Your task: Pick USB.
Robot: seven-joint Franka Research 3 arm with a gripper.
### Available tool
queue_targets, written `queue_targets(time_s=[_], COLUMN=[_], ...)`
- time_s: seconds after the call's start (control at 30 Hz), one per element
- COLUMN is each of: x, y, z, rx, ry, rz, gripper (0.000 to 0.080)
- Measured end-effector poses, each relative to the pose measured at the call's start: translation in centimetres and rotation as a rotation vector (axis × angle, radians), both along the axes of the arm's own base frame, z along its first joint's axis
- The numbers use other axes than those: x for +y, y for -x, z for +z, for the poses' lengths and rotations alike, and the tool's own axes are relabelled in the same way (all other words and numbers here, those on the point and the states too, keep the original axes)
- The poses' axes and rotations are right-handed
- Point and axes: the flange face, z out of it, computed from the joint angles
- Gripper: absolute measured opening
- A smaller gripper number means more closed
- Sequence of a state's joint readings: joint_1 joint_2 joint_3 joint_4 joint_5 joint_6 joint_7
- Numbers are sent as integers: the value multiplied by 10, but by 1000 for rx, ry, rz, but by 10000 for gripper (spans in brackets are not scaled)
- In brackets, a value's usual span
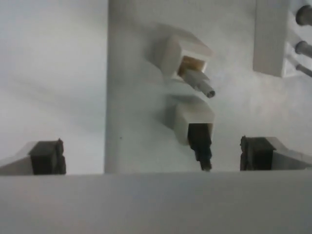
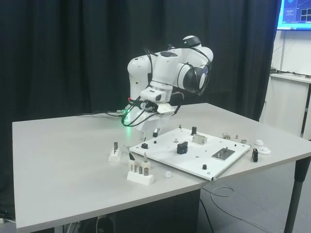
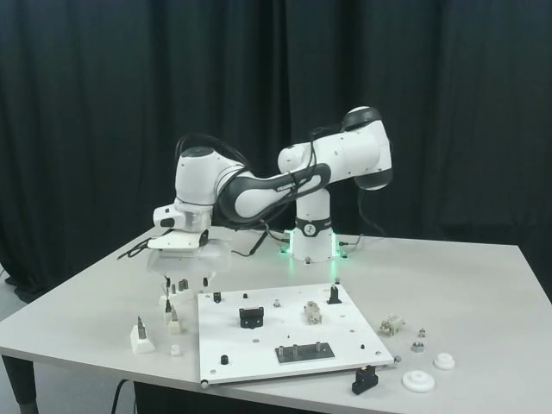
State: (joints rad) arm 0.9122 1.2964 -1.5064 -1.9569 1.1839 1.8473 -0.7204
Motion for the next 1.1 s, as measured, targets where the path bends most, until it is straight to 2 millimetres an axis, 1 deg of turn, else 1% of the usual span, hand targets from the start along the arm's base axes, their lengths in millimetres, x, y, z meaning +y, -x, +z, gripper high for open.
queue_targets(time_s=[0.43,0.83,1.1], x=[-28,-45,-55], y=[7,10,7], z=[-18,-39,-52], rx=[44,64,63], ry=[-1,2,9], rz=[43,60,73], gripper=[800,800,800])
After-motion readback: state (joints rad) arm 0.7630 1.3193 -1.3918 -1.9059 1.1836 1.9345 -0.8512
